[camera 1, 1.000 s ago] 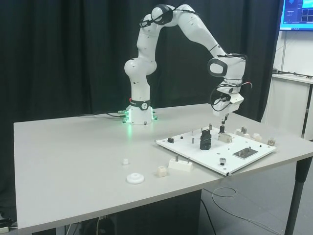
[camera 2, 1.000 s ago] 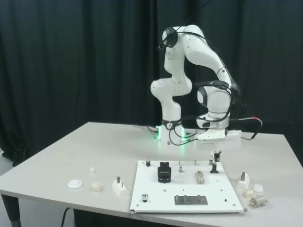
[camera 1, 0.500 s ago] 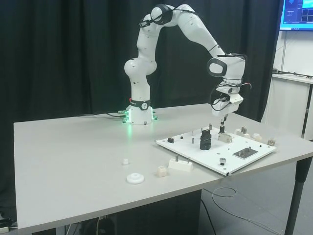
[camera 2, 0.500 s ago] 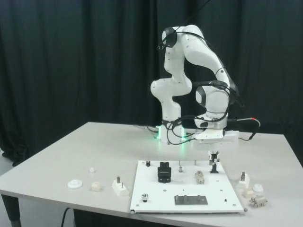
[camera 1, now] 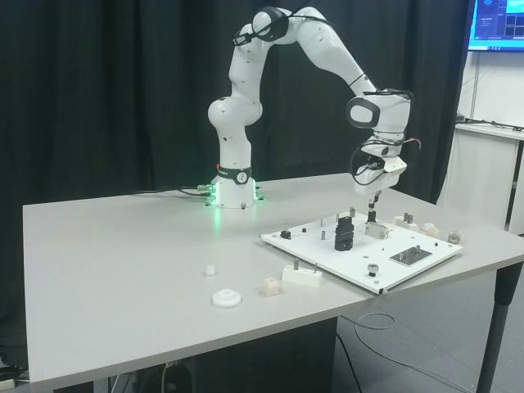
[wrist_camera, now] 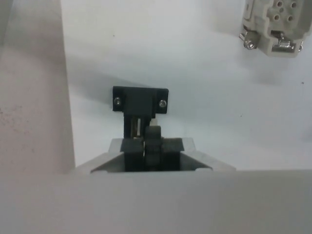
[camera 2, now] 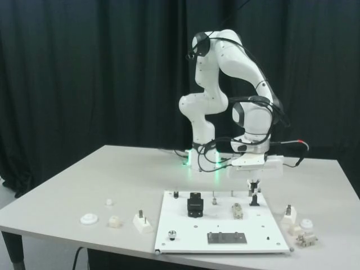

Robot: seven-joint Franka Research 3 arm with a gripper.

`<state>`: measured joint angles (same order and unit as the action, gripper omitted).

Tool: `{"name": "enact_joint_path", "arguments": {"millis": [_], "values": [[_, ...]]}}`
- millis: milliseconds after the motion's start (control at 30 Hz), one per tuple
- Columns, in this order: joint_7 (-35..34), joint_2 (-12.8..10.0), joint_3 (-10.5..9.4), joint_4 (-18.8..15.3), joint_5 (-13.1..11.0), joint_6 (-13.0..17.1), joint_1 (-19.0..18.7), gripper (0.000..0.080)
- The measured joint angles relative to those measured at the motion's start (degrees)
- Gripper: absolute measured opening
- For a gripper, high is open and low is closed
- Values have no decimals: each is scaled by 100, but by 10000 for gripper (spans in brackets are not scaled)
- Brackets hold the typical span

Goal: Insert USB.

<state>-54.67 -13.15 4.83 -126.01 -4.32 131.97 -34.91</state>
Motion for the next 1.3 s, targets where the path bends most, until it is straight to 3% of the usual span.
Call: {"name": "enact_joint_path", "arguments": {"millis": [1300], "values": [[-158,-2,-59,-6,-10,72,-37,70]]}}
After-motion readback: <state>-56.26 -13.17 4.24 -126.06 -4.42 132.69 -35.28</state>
